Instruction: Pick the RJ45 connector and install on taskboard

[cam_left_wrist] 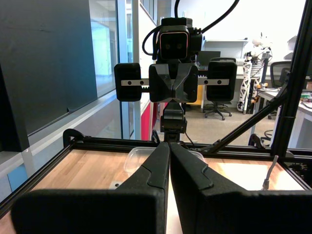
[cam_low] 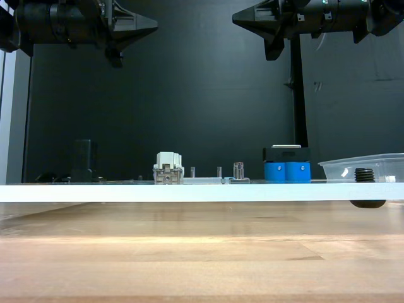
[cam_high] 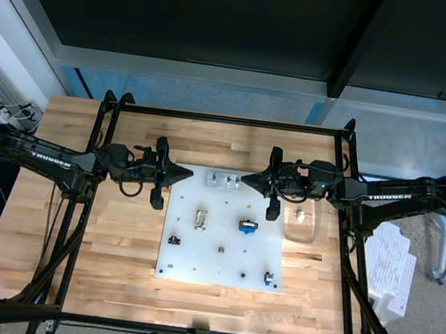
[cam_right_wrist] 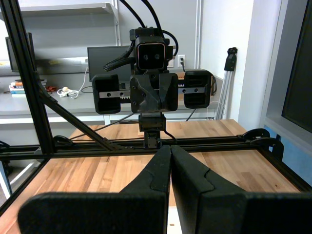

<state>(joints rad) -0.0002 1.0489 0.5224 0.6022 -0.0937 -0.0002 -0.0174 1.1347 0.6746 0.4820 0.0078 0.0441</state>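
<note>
Hovering high above the white board (cam_high: 197,254), both arms face each other in what looks like a parked pose, held up and away so nothing on the board is knocked. The left gripper (cam_high: 188,176) hangs over the board's far left corner. Its fingers are pressed together with nothing between them. The right gripper (cam_high: 246,179) hangs over the board's far edge, towards the right, likewise clenched and empty. A clear tray (cam_high: 299,238) sits on the table (cam_high: 99,266) just beside the board's right edge. It holds a pale shape, and no cable shows running off it. The blue jack (cam_high: 269,280) stands at the board's near right corner, topped pale and grey. Neither gripper holds the connector, and whether it sits in the jack cannot be told. Judging by the raised, empty arms, the task seems finished or paused.
</note>
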